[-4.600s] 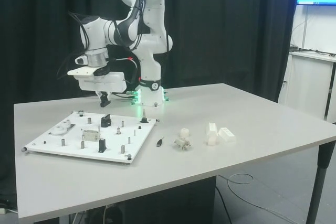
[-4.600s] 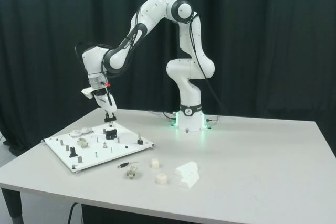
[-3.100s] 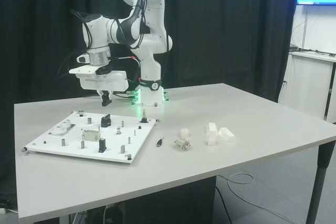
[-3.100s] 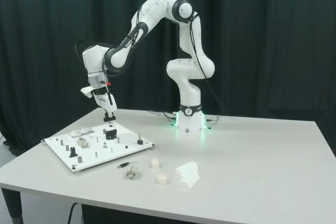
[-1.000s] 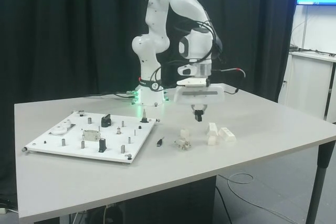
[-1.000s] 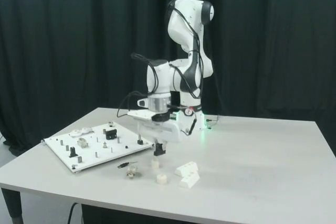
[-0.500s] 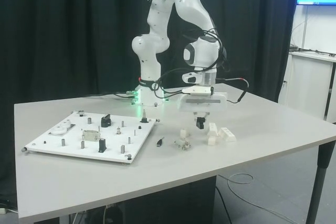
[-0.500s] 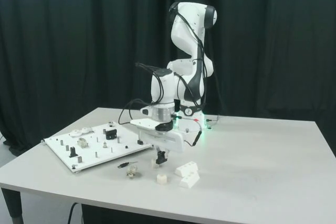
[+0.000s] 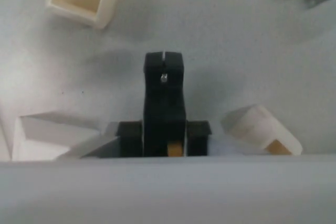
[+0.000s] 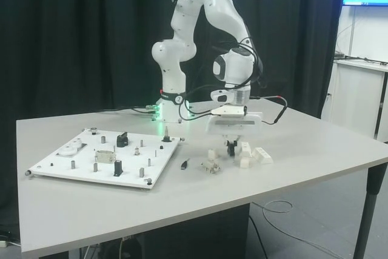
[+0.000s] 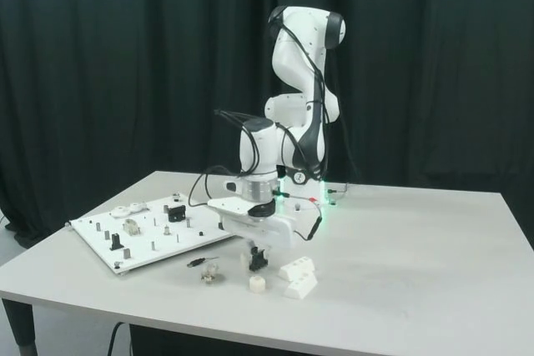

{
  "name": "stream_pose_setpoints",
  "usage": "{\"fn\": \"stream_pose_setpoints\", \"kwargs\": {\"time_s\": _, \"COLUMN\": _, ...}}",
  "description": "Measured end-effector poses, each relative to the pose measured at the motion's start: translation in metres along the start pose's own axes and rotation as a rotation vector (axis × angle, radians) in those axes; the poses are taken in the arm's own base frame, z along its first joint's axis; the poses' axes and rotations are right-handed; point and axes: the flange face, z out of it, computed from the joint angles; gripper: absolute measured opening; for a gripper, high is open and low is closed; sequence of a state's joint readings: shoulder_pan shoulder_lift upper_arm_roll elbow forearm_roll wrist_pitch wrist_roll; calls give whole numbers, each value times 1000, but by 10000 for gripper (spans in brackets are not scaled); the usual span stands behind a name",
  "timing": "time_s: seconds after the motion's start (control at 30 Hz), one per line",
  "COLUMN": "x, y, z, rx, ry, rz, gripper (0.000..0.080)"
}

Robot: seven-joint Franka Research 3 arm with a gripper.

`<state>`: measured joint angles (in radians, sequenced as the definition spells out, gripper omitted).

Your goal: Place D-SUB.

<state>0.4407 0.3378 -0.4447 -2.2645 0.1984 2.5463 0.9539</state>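
One white robot arm [image 11: 288, 114] stands on one grey table [image 11: 400, 264]. One white square assembly board [image 10: 103, 157] lies on it. Four small white blocks [image 10: 253, 154] sit centre-right, beside one small black pin [image 10: 183, 164].

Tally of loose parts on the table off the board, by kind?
white blocks: 4
metal connector: 1
black pin: 1
total: 6
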Motion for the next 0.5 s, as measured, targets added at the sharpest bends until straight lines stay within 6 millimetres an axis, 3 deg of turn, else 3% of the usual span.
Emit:
{"fn": "stream_pose_setpoints", "kwargs": {"time_s": 0.07, "x": 0, "y": 0, "z": 2, "rx": 0, "ry": -5, "rz": -1, "gripper": 188}}
{"fn": "stream_pose_setpoints", "kwargs": {"time_s": 0.33, "x": 3, "y": -1, "z": 5, "rx": -5, "ry": -20, "rz": -15, "gripper": 188}}
{"fn": "stream_pose_setpoints", "kwargs": {"time_s": 0.37, "x": 3, "y": -1, "z": 4, "rx": -7, "ry": -23, "rz": -16, "gripper": 720}}
{"fn": "stream_pose_setpoints", "kwargs": {"time_s": 0.5, "x": 5, "y": -2, "z": 3, "rx": -12, "ry": -30, "rz": -17, "gripper": 720}}
